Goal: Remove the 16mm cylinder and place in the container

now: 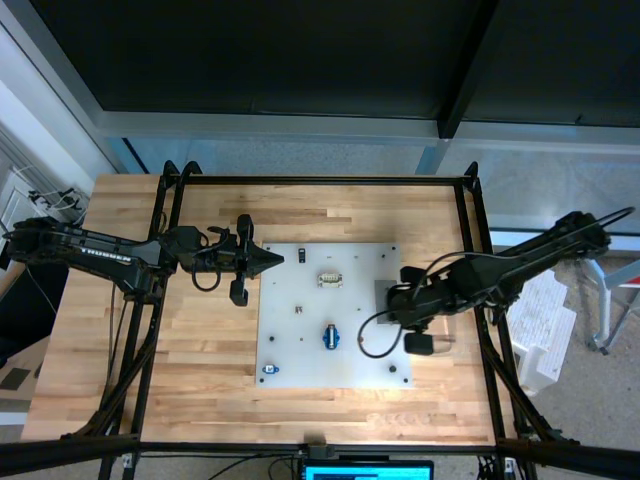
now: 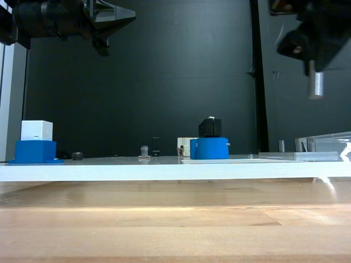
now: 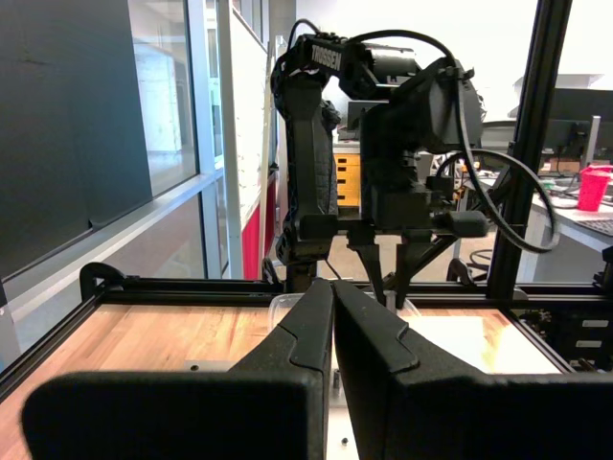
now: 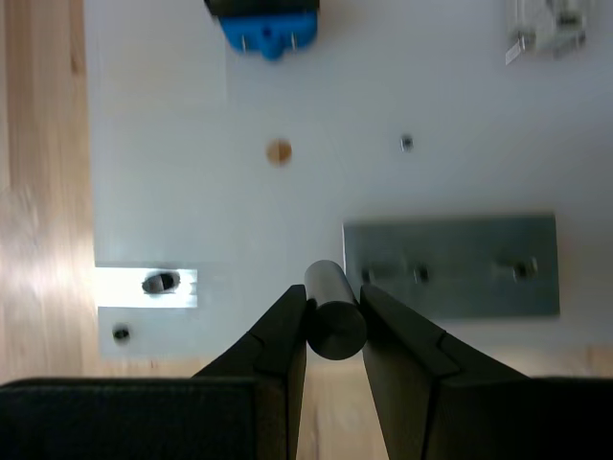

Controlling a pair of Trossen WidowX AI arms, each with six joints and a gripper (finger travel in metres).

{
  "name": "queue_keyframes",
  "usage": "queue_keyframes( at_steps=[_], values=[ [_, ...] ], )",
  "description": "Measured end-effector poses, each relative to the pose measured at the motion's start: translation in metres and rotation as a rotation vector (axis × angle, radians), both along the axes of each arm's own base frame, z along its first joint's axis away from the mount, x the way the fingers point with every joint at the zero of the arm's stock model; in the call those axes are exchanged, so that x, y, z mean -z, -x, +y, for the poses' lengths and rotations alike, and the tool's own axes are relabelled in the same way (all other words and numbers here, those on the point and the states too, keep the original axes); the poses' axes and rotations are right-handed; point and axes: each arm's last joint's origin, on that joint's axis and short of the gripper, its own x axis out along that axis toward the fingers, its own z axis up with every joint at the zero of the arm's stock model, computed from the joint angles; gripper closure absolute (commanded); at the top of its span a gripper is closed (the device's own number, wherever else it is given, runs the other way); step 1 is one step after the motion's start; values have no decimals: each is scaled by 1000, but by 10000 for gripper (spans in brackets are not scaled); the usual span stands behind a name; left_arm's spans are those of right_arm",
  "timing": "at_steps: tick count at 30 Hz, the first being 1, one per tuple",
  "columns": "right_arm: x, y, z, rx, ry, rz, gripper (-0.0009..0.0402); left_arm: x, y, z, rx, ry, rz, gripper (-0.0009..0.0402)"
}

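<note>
My right gripper [image 4: 333,293] is shut on the 16mm cylinder [image 4: 334,314], a short dark-grey metal peg held upright between the fingers. In the low view the cylinder [image 2: 315,85] hangs silvery below that gripper [image 2: 313,61], well above the board. From above, the right gripper [image 1: 396,304] hovers over the board's right edge, by the grey metal block [image 1: 385,294]. The clear container [image 2: 328,144] sits low at the right, beneath and beside the held peg. My left gripper [image 3: 332,316] is shut on nothing and hangs high over the board's left edge [image 1: 268,258].
The white board [image 1: 300,340] carries a blue connector [image 1: 330,336], a blue base with a white cube [image 2: 35,143], a white socket [image 1: 328,279] and small pegs. The grey block [image 4: 450,266] lies just beyond the right fingers. A black frame rail [image 1: 320,181] surrounds the table.
</note>
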Motion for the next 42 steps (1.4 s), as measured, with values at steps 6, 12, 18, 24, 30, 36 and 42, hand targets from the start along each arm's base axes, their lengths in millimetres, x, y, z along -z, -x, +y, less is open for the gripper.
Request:
queue_keyframes(
  at_steps=[6,12,18,24,30,36,42],
  values=[
    [11,30,-7,-20,5,14,380,0,0,0,0,0,0,393],
    [22,54,-15,-33,7,18,379,0,0,0,0,0,0,393],
    [34,73,-21,-43,7,21,380,0,0,0,0,0,0,393],
    [48,86,-24,-51,15,43,380,0,0,0,0,0,0,393],
    [56,90,-24,-19,8,70,355,0,0,0,0,0,0,393],
    [57,93,-25,-5,31,91,299,0,0,0,0,0,0,393],
    [57,93,-26,-1,42,90,253,0,0,0,0,0,0,393]
  ],
)
